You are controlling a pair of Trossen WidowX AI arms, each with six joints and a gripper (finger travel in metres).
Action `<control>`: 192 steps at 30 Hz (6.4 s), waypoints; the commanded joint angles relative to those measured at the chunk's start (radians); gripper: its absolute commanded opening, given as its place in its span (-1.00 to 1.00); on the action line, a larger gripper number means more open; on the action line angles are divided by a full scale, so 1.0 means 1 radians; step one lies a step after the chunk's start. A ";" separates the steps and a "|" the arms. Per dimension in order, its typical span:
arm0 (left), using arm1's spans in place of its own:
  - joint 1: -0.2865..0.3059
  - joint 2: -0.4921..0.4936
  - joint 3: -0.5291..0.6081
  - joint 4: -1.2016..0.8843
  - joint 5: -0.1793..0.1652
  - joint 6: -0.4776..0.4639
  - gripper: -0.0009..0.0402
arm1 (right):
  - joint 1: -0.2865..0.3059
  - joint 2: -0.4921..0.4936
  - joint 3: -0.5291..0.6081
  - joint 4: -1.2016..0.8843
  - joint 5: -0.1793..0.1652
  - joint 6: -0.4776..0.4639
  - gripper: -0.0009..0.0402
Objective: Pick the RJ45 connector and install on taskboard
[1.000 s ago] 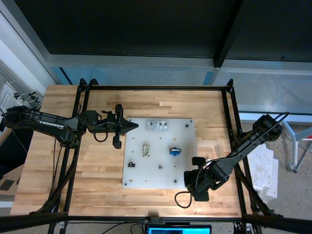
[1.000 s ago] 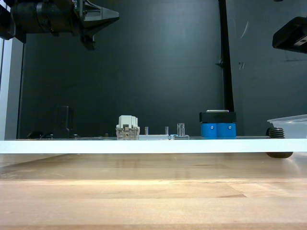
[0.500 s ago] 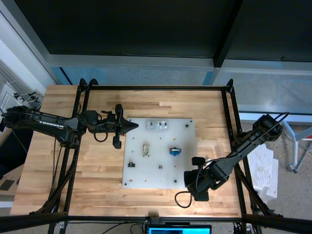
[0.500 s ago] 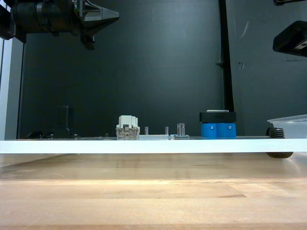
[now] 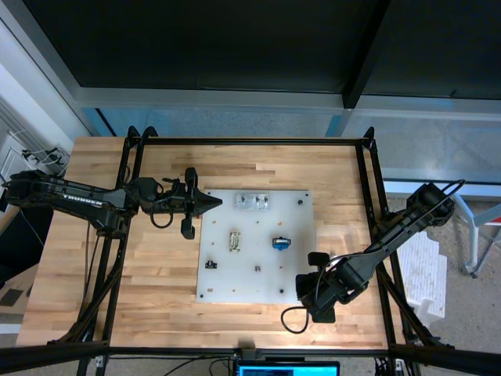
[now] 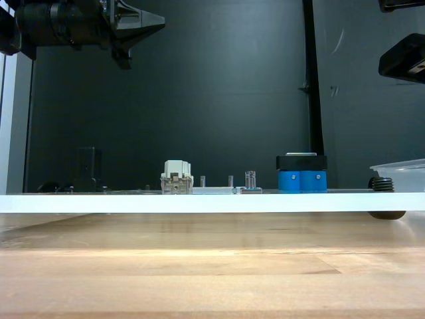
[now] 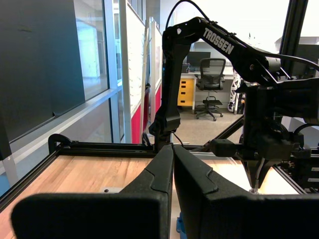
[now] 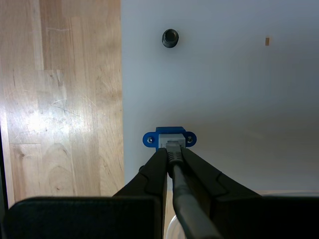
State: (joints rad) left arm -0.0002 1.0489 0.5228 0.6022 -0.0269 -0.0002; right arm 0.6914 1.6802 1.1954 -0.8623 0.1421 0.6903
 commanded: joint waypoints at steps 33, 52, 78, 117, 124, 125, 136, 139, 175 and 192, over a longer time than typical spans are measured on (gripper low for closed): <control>0.000 0.000 0.000 0.000 0.000 0.000 -0.96 | 0.000 -0.044 0.002 0.006 0.007 0.000 -0.14; 0.000 0.000 0.000 0.000 0.000 0.000 -0.96 | 0.003 -0.143 0.002 -0.014 -0.004 0.005 -0.01; 0.000 0.000 0.000 0.000 0.000 0.000 -0.96 | -0.177 -0.368 -0.002 0.115 0.154 -0.257 -0.01; 0.000 0.000 0.000 0.000 0.000 0.000 -0.96 | -0.721 -0.637 -0.320 0.704 -0.014 -0.658 -0.44; 0.000 0.000 0.000 0.000 0.000 0.000 -0.96 | -0.742 -0.651 -0.403 0.890 -0.112 -0.652 -0.57; 0.000 0.000 0.000 0.000 0.000 0.000 -0.96 | -0.742 -0.651 -0.415 0.918 -0.111 -0.649 -0.59; 0.000 0.000 0.000 0.000 0.000 0.000 -0.96 | -0.739 -0.652 -0.478 1.066 -0.110 -0.645 -0.89; 0.000 0.000 0.000 0.000 0.000 0.000 -0.96 | -0.737 -0.652 -0.500 1.129 -0.110 -0.640 -0.97; 0.000 0.000 0.000 0.000 0.000 0.000 -0.96 | -0.707 -0.653 -0.585 1.289 -0.113 -0.616 -0.96; 0.000 0.000 0.000 0.000 0.000 0.000 -0.96 | -0.706 -0.653 -0.585 1.268 -0.113 -0.620 -0.96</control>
State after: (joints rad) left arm -0.0002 1.0489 0.5228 0.6022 -0.0273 -0.0002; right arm -0.0151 1.0271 0.6094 0.4049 0.0292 0.0692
